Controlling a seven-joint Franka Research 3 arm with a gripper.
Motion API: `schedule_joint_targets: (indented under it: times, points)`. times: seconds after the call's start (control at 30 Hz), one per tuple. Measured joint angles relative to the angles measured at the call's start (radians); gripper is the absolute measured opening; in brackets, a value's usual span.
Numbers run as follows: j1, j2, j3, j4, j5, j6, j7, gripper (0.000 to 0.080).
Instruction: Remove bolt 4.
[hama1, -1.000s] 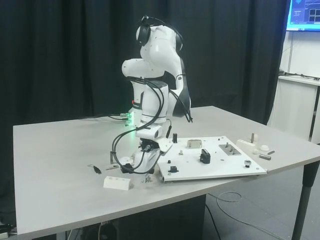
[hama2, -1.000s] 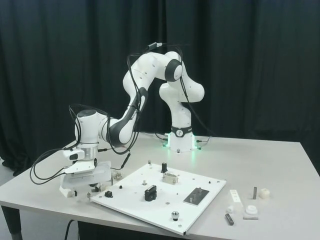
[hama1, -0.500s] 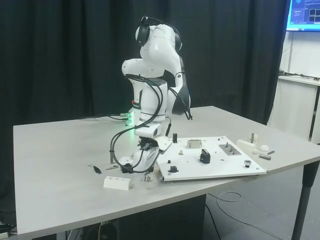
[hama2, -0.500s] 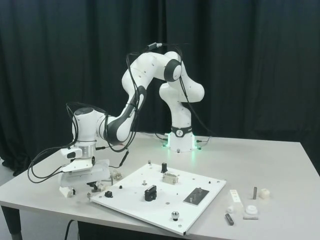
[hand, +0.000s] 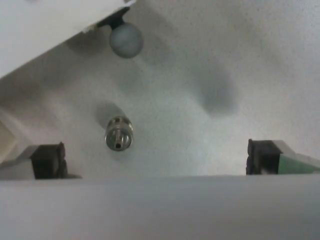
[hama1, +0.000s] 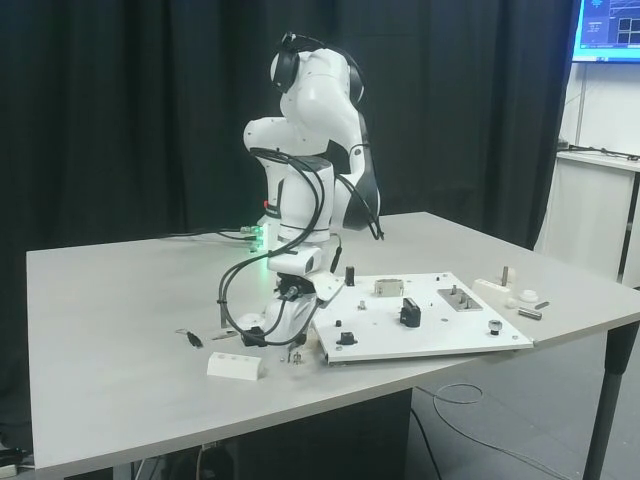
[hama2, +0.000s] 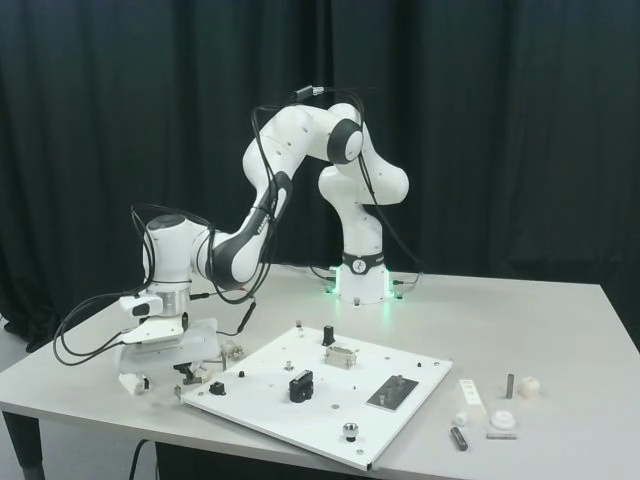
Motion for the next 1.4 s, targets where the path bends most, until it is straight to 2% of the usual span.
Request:
schedule_joint_targets:
  times: [0.4, 0.87, 1.2, 1.4]
  points:
    - [-0.002, 0.0, 0.0, 0.006, 0.0, -0.005, 0.0, 0.08]
    - [-0.004, 0.0, 0.0, 0.038, 0.0, -0.042, 0.035, 0.08]
    - [0.016, -0.015, 0.0, 0.114, 0.0, -0.183, 0.146, 0.08]
    - [0.044, -0.035, 0.0, 0.154, 0.0, -0.28, 0.265, 0.08]
